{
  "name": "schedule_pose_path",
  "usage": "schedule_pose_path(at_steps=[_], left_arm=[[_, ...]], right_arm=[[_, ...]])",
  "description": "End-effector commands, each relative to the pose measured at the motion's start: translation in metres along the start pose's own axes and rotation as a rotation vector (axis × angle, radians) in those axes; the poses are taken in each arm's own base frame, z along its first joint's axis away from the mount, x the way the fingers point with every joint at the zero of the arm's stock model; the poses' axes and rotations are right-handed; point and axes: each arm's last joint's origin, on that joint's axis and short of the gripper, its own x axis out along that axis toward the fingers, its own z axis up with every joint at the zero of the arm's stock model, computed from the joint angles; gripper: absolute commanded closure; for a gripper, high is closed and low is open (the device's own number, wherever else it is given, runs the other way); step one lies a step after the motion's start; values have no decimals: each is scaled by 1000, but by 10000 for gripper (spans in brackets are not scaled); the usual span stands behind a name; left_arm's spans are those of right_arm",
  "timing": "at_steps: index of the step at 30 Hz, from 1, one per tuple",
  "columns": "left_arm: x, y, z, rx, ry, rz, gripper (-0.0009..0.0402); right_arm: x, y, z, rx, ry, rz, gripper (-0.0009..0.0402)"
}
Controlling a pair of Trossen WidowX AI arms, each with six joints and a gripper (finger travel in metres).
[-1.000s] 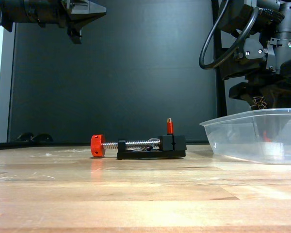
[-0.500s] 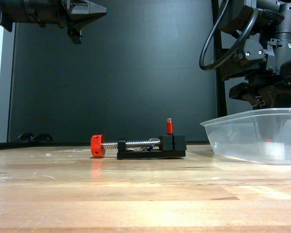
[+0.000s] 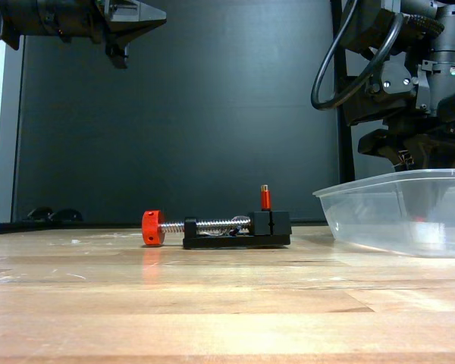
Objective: Pick the rca connector and install on the hub
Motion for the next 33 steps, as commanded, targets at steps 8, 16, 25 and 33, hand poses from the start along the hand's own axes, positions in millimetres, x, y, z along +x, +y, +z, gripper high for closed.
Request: schedule_pose_path(at_steps=[8,16,25,33], left_arm=[[0,0,0,0,0,0,392],[0,0,0,0,0,0,392],[0,0,0,0,0,0,392],[0,0,0,0,0,0,392]], right_arm=[[-9,1,4,3,-24,17,393],[-24,0,9,4,-23,15,393],[-38,1,16,5,-32,10,393],[-56,1,25,5,-33,10,393]])
